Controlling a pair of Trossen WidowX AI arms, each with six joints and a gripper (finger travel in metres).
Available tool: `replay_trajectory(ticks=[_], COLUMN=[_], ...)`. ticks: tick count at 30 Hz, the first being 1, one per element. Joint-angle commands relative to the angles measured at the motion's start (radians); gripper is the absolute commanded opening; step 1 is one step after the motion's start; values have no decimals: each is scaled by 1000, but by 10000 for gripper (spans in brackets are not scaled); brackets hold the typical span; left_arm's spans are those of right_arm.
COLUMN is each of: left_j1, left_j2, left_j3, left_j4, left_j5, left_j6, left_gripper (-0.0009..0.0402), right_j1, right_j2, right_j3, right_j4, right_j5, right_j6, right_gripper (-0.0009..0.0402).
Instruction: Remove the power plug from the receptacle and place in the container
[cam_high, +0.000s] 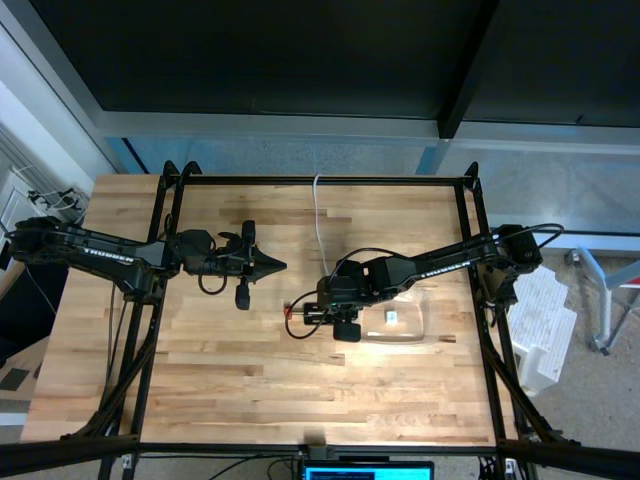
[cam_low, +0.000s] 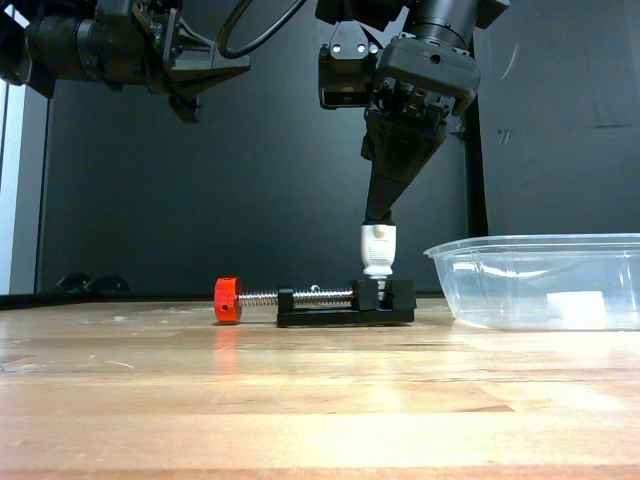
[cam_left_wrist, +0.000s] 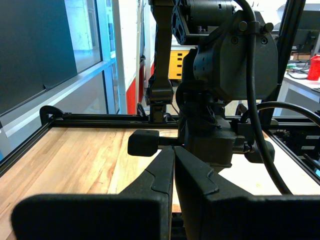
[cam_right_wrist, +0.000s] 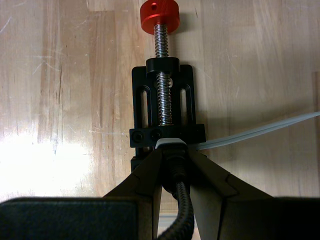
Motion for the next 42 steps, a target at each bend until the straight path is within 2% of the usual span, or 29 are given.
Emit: replay_trajectory(ticks=[1,42], left_j1=[0,0], left_j2=[0,0], left_j3=[0,0], left_j4=[0,1], left_j5=[0,0], left_j6=[0,0], left_gripper=[0,0], right_j1=[0,-3], right_j2=[-1,-31], right_j3=[0,46], right_j4=[1,-63], right_j5=[0,-1], right_j6=[0,-4], right_gripper=[-2,0])
